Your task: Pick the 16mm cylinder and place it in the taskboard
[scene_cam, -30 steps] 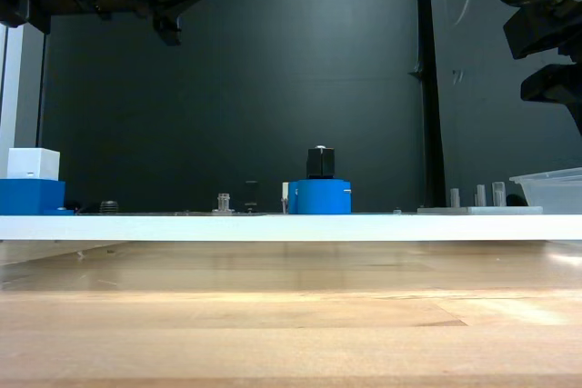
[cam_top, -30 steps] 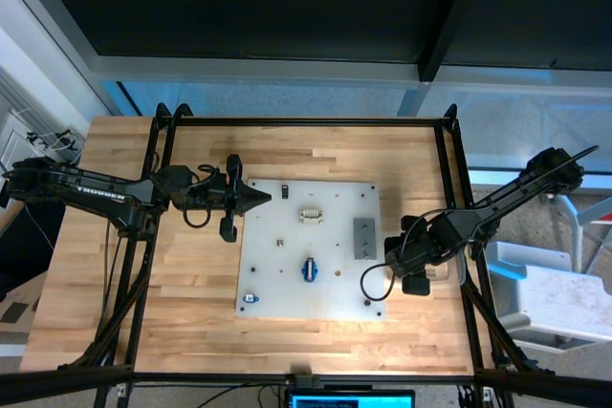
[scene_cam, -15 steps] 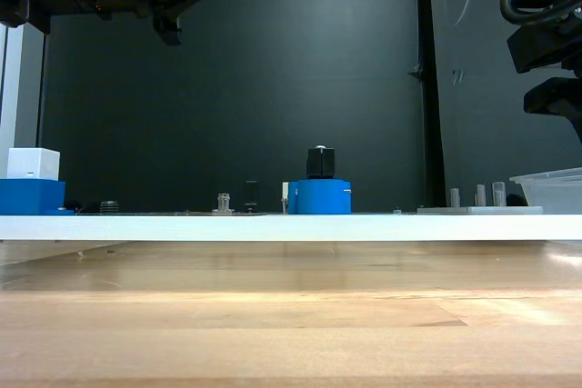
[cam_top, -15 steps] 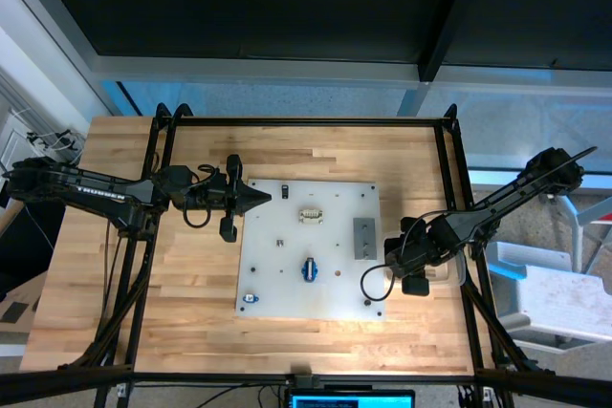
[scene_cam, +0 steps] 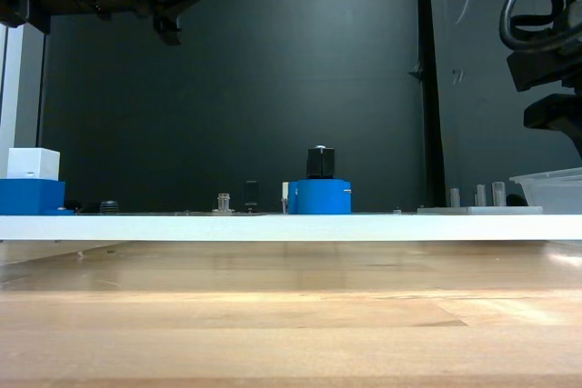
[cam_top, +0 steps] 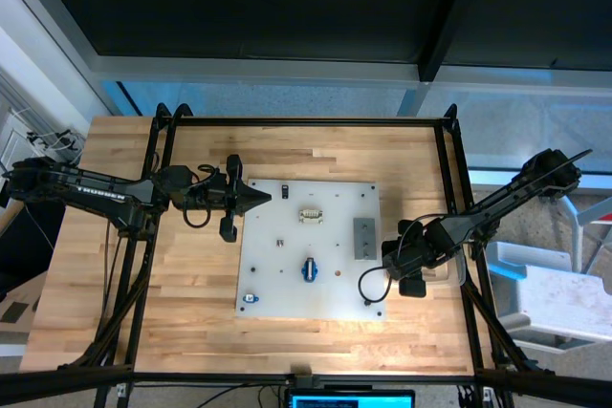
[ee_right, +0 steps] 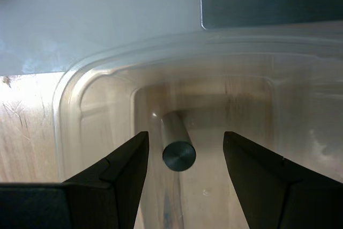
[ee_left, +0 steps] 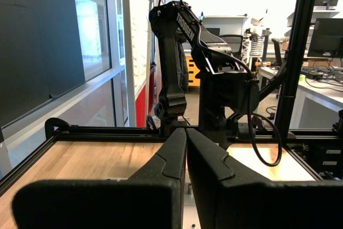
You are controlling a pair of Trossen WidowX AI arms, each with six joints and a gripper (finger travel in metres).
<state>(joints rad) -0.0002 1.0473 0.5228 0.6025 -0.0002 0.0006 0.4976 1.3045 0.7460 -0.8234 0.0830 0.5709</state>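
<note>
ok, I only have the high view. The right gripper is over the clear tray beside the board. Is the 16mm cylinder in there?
Observer: Yes. The right wrist view shows the 16mm cylinder lying in the clear tray, one flat end toward the camera.
Operator: Fingers on it?
Observer: No. The right gripper is open above the tray, one finger showing on either side of the cylinder with a gap on both sides.
Operator: And the left?
Observer: The left gripper is shut with nothing between its fingers. The low view shows it well above the left side of the taskboard.

Left hand [ee_left: 186, 131] pinched aloft, right hand [ee_right: 185, 135] splayed
</note>
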